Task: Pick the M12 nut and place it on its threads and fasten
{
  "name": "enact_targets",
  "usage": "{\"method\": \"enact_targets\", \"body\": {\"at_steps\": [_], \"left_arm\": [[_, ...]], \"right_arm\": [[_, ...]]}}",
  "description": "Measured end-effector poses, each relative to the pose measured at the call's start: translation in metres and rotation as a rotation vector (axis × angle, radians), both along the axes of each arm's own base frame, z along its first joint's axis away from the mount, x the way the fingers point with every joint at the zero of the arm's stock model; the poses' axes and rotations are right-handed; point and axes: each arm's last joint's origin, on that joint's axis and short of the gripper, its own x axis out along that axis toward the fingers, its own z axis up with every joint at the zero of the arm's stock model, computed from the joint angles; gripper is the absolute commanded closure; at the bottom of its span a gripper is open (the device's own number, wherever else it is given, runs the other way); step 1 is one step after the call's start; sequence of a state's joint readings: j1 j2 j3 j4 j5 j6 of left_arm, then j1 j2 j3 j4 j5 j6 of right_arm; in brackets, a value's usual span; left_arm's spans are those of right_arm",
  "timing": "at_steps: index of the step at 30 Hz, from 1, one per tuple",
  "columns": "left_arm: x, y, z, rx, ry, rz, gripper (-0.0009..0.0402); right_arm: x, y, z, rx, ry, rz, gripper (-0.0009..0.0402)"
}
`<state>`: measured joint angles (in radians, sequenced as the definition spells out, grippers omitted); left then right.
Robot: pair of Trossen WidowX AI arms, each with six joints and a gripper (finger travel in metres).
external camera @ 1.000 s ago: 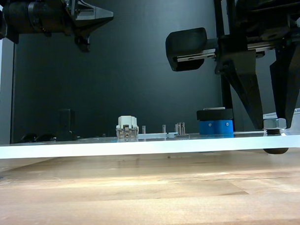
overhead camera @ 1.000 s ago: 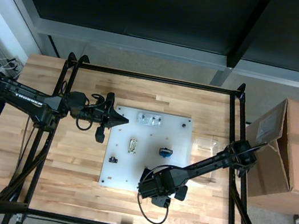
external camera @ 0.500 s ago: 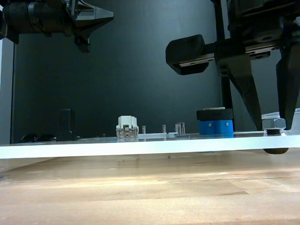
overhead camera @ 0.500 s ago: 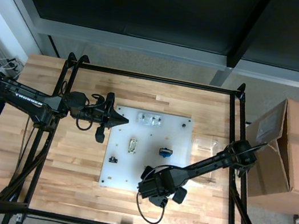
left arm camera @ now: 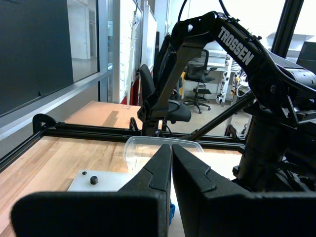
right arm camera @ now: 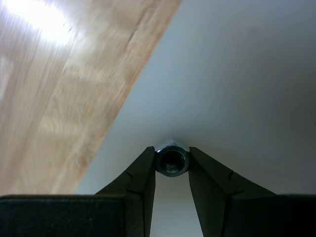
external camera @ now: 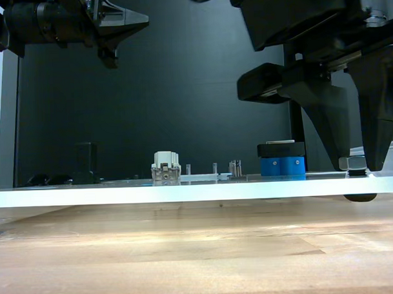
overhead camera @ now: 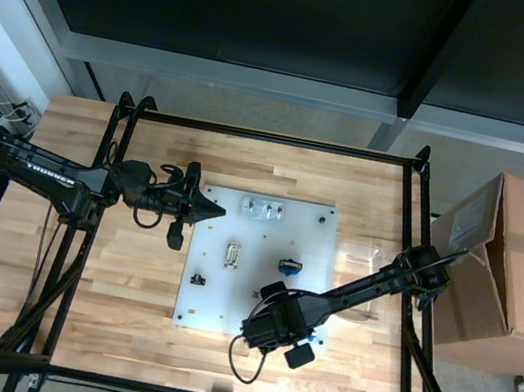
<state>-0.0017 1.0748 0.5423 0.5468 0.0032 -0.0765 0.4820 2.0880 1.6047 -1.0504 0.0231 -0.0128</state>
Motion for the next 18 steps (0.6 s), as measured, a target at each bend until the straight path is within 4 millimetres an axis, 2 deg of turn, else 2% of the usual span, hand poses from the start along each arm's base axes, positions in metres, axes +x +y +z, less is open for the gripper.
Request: {"method": "enact_targets", "body": {"at_steps": [9, 18], "left_arm": [[0.0001, 0.0000, 0.0000, 0.000, 0.000, 0.000, 0.0393], [0.0001, 0.0000, 0.0000, 0.000, 0.000, 0.000, 0.0393]], "right_arm": [[0.0018, -0.0011, 0.0001, 0.024, -0.010, -0.375, 0.0393], [0.0026, -0.0019, 0.0003, 0.049, -0.011, -0.869, 0.0393]]}}
